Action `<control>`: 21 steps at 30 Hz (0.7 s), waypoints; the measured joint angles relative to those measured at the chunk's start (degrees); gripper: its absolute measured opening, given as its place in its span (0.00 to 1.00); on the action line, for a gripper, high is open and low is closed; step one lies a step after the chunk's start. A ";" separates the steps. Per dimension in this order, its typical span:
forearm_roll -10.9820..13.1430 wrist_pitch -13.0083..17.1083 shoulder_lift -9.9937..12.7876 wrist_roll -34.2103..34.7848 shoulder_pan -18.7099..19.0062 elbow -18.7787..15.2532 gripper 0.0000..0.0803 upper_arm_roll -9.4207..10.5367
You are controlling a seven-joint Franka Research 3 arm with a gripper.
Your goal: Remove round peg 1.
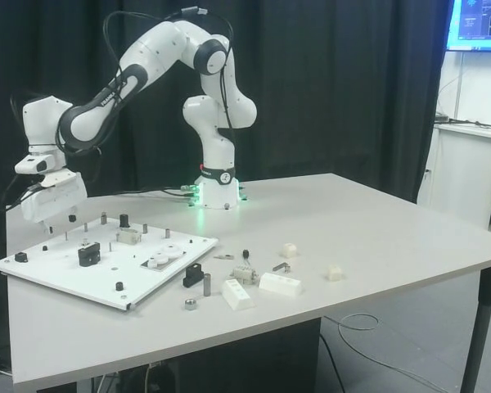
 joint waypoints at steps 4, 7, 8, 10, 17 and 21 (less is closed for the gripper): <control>1.54 0.00 0.00 -0.87 -0.08 -0.57 1.00 -0.11; 2.63 0.00 0.00 -1.45 -0.08 -0.96 1.00 -0.11; 2.94 0.00 0.00 -1.67 -0.08 -1.07 1.00 -0.11; 3.42 0.00 0.01 -2.06 -0.08 -1.25 1.00 -0.11; 4.27 0.00 0.13 -2.35 -0.08 -1.48 1.00 -0.03; 4.85 0.00 0.20 -2.41 -0.08 -1.59 1.00 0.04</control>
